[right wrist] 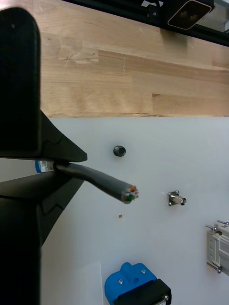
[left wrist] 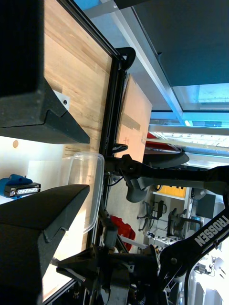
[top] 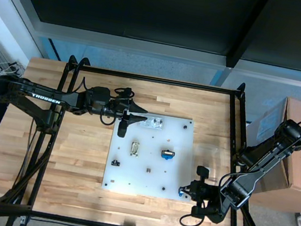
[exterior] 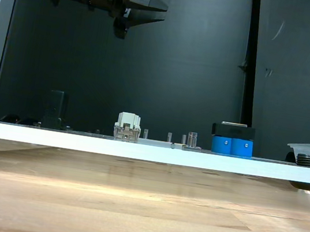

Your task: Pick the RJ45 connector and install on the taskboard

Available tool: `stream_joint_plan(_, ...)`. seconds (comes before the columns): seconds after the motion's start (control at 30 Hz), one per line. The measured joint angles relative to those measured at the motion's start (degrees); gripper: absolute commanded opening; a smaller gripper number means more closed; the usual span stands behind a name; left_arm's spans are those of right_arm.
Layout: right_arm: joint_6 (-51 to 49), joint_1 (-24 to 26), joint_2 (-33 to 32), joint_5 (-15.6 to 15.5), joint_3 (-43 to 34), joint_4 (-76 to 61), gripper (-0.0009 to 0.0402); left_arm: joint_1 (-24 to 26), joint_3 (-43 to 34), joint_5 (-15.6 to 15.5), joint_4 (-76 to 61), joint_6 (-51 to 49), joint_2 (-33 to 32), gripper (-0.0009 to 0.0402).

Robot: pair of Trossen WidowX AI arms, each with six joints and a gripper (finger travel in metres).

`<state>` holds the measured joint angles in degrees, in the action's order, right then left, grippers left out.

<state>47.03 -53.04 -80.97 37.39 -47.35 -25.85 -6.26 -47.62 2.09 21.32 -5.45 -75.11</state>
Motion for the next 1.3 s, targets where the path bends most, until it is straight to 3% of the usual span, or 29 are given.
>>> stream_joint_plan(1.3, 0.59, -0.33, -2.71, -1.14, 2.4, 3.82, 0.0, 0.02, 0.0, -0.02, -0.02, 0.02, 0.0, 0.0113)
